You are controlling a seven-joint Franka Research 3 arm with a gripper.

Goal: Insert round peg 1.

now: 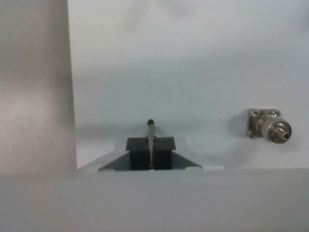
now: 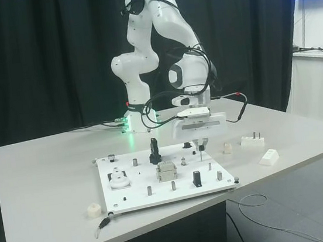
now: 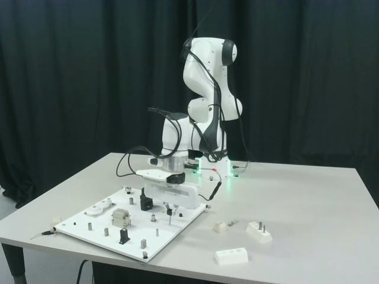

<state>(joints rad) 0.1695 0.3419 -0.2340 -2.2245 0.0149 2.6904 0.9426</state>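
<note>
We see the claw (image 1: 150,159) clenched on round peg 1 (image 1: 150,137), its long axis pointing straight down toward the white board (image 2: 168,179) beneath.

So from the wrist cam: the gripper (image 1: 150,153) has its two black fingers (image 1: 138,152) pinched together on a thin grey peg (image 1: 151,140), which sticks out past the fingertips with a darker tip. It's all hanging over a plain white board (image 1: 193,63). Off to one side of the gripper there's a small threaded metal connector (image 1: 270,126) on a square flange, screwed to the board, well apart from the peg.
</note>
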